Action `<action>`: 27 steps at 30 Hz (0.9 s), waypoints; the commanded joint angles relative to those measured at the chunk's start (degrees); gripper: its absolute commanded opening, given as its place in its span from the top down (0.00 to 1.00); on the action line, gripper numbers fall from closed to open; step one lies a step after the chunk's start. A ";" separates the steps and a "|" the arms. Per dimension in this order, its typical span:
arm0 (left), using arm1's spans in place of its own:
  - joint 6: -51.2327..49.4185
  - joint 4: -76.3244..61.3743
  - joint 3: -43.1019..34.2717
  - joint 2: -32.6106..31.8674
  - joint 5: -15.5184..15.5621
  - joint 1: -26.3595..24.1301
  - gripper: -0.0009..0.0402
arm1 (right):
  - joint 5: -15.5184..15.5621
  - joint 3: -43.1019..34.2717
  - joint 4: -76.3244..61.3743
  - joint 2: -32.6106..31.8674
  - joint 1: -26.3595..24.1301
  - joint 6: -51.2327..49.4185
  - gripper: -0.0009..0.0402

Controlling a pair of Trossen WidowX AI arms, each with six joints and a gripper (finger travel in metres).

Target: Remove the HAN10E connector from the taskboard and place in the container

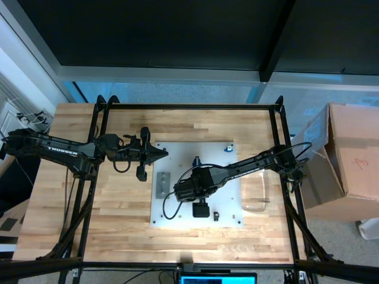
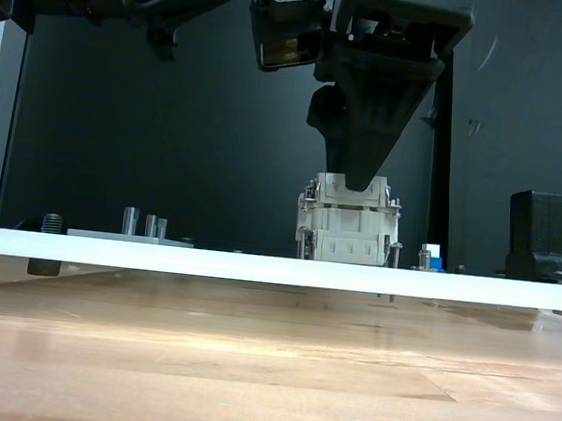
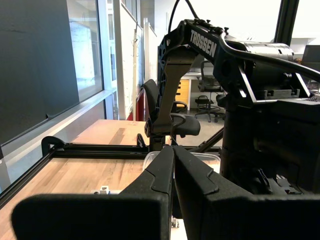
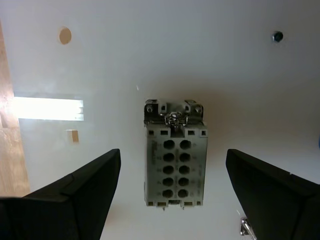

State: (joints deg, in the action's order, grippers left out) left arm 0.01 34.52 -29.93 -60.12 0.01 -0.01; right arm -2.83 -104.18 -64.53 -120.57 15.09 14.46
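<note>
- The left claw (image 1: pixel 162 153) hangs above the task board (image 1: pixel 228 201) at its 10 o'clock corner, pointing toward 3 o'clock. In the left wrist view its fingers (image 3: pixel 160 172) are pressed flat together, with nothing between them.
- A grey plate (image 1: pixel 161 184) lies on the board at its 9 o'clock edge, below the left claw's tip.
- The right claw (image 1: pixel 192 190) points straight down over the middle of the board. Its arm reaches in from the 3 o'clock side.
- The right wrist view shows this claw spread wide. One finger (image 4: pixel 85 185) stands at 9 o'clock of the HAN10E connector (image 4: pixel 175 165) and the other at 3 o'clock, with bare board showing in both gaps.
- In the low view the connector (image 2: pixel 348 228) stands upright in its place on the board, directly under the right claw (image 2: pixel 355 173). The claw's tip reaches the connector's top edge, and I cannot tell whether they touch.
- A black block (image 1: pixel 201 209) stands on the board just at 6 o'clock of the right claw.
- The clear container (image 1: pixel 254 207) sits on the bench (image 1: pixel 118 236) beside the board's 3 o'clock edge, apart from the connector.
</note>
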 commanded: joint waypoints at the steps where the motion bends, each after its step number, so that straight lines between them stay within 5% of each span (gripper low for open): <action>1: 0.00 0.00 -0.02 0.00 0.00 0.02 0.98 | -0.13 0.50 0.87 0.15 0.00 0.07 0.34; 18: 0.00 0.00 -0.02 0.00 0.00 0.02 0.98 | -0.09 0.57 1.01 0.07 0.02 -1.29 0.83; 27: 0.00 0.00 -0.02 0.00 0.00 0.02 0.98 | -0.07 0.55 0.85 2.54 0.02 -1.44 0.96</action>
State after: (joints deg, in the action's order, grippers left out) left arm 0.01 34.52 -29.95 -60.10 0.01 -0.01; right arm -2.87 -103.55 -63.75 -118.72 15.09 13.04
